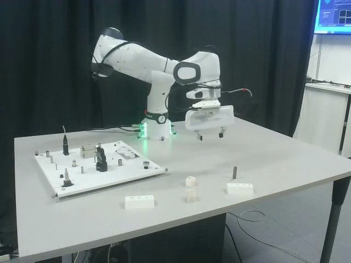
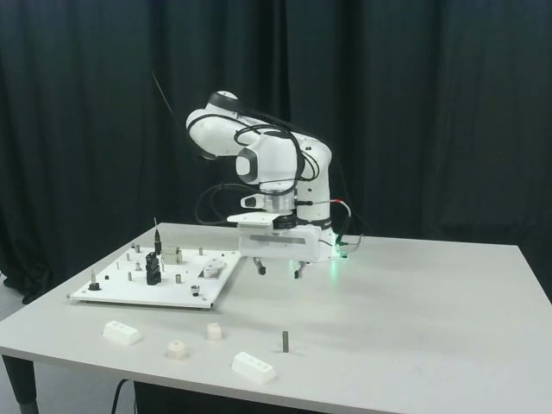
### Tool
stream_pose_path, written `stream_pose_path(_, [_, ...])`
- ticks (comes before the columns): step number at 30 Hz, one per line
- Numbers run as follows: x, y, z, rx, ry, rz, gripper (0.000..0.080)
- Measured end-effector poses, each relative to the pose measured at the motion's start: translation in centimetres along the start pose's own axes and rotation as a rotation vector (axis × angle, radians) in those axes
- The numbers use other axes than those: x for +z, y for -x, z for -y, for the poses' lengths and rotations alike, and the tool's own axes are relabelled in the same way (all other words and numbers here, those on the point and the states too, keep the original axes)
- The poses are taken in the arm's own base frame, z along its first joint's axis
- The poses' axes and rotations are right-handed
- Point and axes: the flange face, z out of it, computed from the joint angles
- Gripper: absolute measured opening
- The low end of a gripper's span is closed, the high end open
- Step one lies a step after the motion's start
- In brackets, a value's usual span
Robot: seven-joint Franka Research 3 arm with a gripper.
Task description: Pick square peg 3.
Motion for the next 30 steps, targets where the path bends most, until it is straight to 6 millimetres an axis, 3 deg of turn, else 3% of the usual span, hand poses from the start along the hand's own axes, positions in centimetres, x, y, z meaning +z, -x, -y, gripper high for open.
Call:
stream_pose_path(13, [1.4,0.2,3.8,-0.023,-0.037,-0.047,0.0800])
stream_pose_path(30, [3.7,-0.9,7.2,-0.040,-0.053,-0.084,0.0800])
